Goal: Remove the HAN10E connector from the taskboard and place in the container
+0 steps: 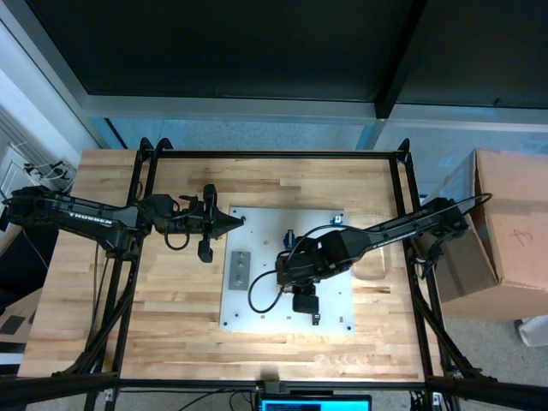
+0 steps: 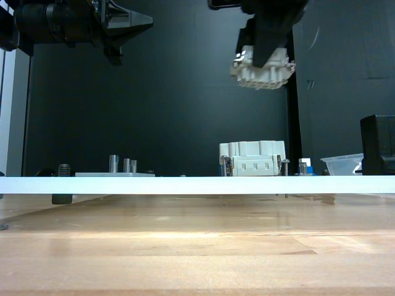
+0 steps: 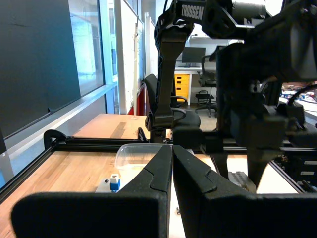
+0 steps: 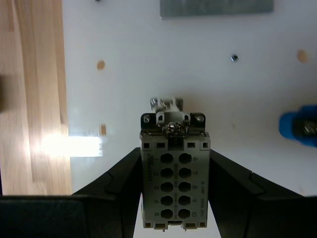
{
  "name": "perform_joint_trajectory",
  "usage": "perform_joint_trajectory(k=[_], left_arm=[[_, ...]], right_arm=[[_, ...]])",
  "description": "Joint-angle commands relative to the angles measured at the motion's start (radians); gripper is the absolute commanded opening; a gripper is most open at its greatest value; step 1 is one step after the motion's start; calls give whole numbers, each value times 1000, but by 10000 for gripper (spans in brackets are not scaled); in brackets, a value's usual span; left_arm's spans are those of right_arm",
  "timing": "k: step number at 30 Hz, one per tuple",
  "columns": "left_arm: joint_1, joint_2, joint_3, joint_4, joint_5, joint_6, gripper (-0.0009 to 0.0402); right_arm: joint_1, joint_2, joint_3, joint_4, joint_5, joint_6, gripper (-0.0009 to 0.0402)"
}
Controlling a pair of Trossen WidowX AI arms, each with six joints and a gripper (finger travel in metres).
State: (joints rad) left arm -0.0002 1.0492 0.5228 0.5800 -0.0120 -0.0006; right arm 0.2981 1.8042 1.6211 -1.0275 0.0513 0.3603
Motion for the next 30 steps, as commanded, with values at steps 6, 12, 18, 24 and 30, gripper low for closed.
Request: perform_joint_trajectory(k=[6,12,18,24,30], left_arm=[[0,0,0,1,0,0,0],[0,0,0,0,0,0,0],[0,0,0,0,0,0,0],[0,0,0,0,0,0,0],[0,0,0,0,0,0,0]], right_arm=[[-1,-141,-164,0,11,10,0],[-2,-256,-301,0,10,32,0],[-2,-380,-417,-2,12,51,0],[-4,-499,-517,-9,29,65,0],[-4,-607,-601,-26,45,122,0]])
